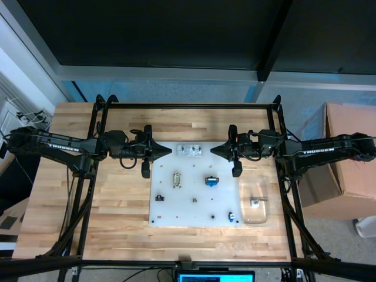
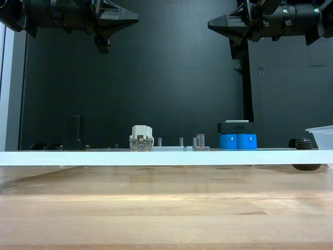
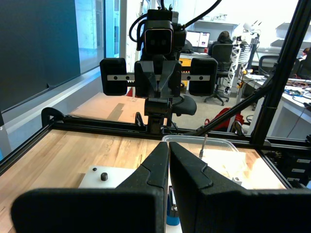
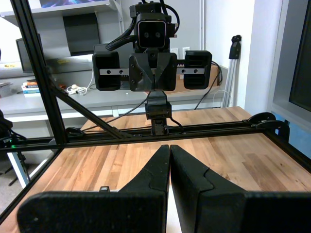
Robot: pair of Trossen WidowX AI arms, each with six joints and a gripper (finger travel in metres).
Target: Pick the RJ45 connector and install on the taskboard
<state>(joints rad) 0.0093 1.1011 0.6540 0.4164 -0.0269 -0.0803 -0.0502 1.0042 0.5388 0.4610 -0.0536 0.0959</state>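
- Pale wood-plank desk (image 2: pixel 166 208) fills the foreground of the low view, its grain running side to side.
- At the desk's near edge, seen from above, a lit screen (image 1: pixel 214 276) glows blue.
- White board (image 1: pixel 176 211) lies flat at the middle of the desk. It carries a beige part (image 1: pixel 176 180) and a blue part (image 1: pixel 211 181), side by side but apart.
- Clear tray (image 1: pixel 262 218) sits on the desk just beside the board's right edge.
- RJ45 connector (image 1: pixel 254 204), small and pale, lies free inside the tray, clear of the board and of both arms.
- Left pincer (image 1: pixel 168 151) hangs high over the far left side of the board, pointing inward. Its fingers are pressed together on nothing.
- Right pincer (image 1: pixel 214 150) mirrors it over the far right side, fingers likewise together and empty. The two tips face each other, apart.
- Black frame (image 1: pixel 188 106) of metal rails runs around the desk's edges.
- Cardboard box (image 1: pixel 346 158) stands to the right of the desk.
- Dark wall (image 2: pixel 171 78) closes the scene behind the desk in the low view.
- Looking along the left pincer, a bright office shows beyond the desk, with black chairs (image 3: pixel 221 53).
- Looking along the right pincer, a shelf (image 4: pixel 58 9) and pale walls show behind the left arm.
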